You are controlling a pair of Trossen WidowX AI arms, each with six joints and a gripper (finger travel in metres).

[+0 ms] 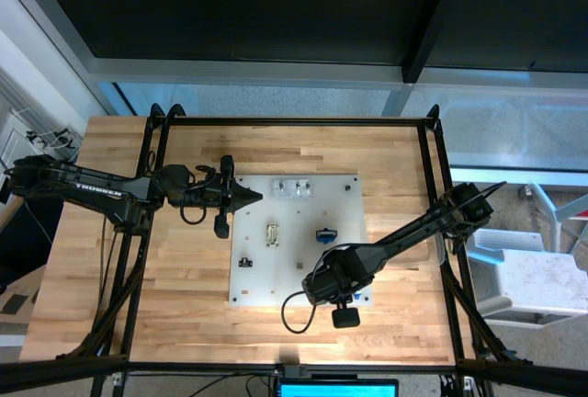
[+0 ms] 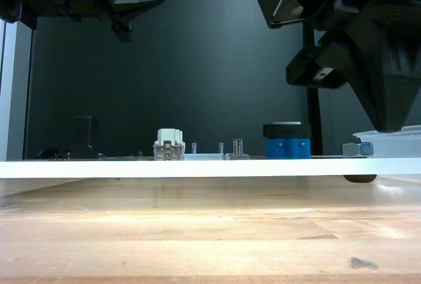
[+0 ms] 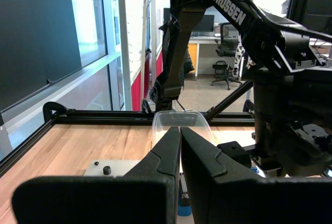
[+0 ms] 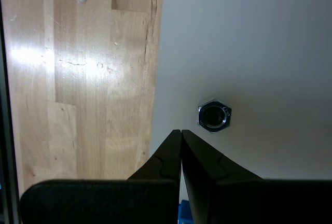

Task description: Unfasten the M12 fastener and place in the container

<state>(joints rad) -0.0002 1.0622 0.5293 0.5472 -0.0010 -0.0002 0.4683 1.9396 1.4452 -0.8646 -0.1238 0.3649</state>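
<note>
Silver nut (image 4: 213,116) flat on white board (image 4: 259,37), hole up (threaded on or loose: cannot tell), just beyond tips of right pincer (image 4: 181,131), off their line. Pinched shut, empty. Left pincer (image 3: 180,130) parked high by board's left edge, likewise shut. Clear tray (image 2: 395,134) close behind.

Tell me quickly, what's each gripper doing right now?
Left gripper: shut, empty, above the board's left side.
Right gripper: shut, empty, over the board beside the nut.

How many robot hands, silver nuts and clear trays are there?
Robot hand: 2, left hand shut above the board's far left, right hand shut over its near right edge
Silver nut: 1
Clear tray: 1
Total: 4
</note>
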